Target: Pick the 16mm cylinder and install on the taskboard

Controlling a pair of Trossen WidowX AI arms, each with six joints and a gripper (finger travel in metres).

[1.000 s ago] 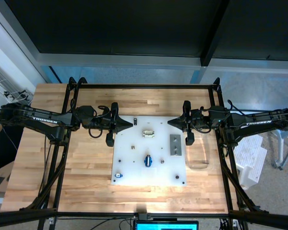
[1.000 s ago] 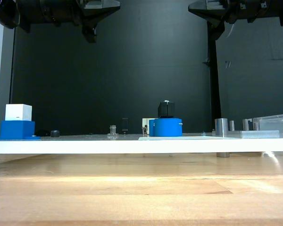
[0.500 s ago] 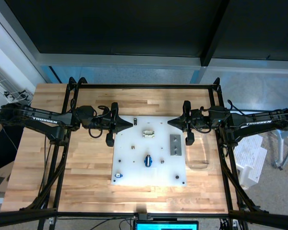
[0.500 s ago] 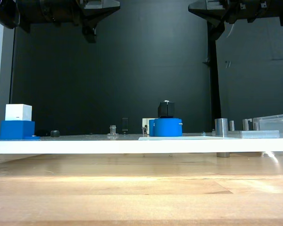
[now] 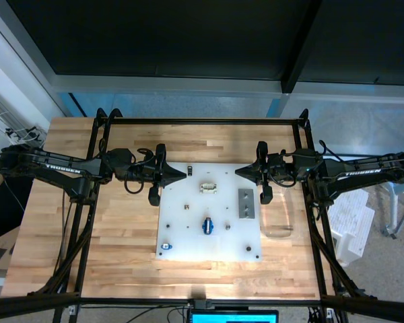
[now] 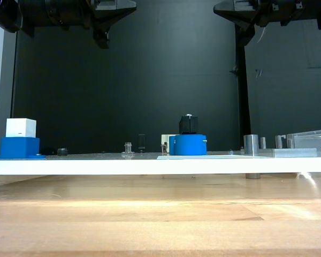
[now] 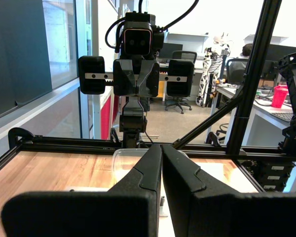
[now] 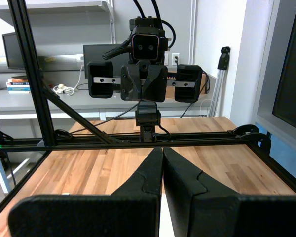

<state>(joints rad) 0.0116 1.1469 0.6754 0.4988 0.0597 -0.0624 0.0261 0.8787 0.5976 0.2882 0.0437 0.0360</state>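
The white taskboard [image 5: 188,232] lies mid-table, seen edge-on in the low view [image 6: 96,165]. On it, a small silver-grey round peg, which looks to be the 16mm cylinder [image 5: 228,227], stands upright right of the blue fitting [image 5: 207,225]; in the low view the cylinder [image 6: 251,144] rises from the board. My left gripper [image 5: 185,173] hovers high over the board's far left corner, shut and empty [image 7: 161,150]. Facing it above the far right corner, my right gripper [image 5: 237,171] is also shut on nothing [image 8: 163,153].
A grey metal block [image 5: 246,203] and a beige connector [image 5: 207,186] sit on the board. A clear plastic tray [image 5: 277,219] lies off its right edge. A white-topped blue block [image 6: 20,140] stands at the board's near left. A black frame rings the table.
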